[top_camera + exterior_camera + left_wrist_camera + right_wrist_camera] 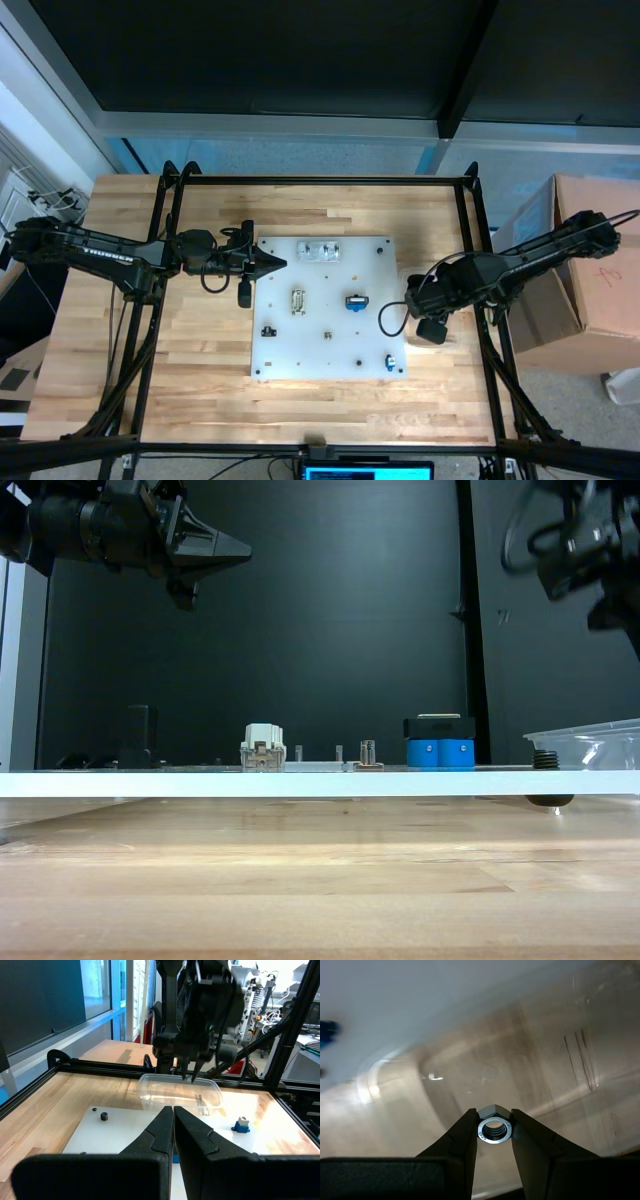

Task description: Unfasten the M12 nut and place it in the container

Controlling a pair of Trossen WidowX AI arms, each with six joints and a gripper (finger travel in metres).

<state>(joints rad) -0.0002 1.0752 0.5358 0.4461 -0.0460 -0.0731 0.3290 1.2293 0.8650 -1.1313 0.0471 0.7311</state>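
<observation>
white "trossen" lettering along left arm (103,253); no other text legible.

The left arm (100,250) is stretched inward, level and raised above the bench, with the left gripper (278,264) pressed closed and pointed rightward. The right arm (540,245) is bent inward and downward; the M12 nut (494,1130) is pinched between the right gripper (494,1116) fingertips.
</observation>
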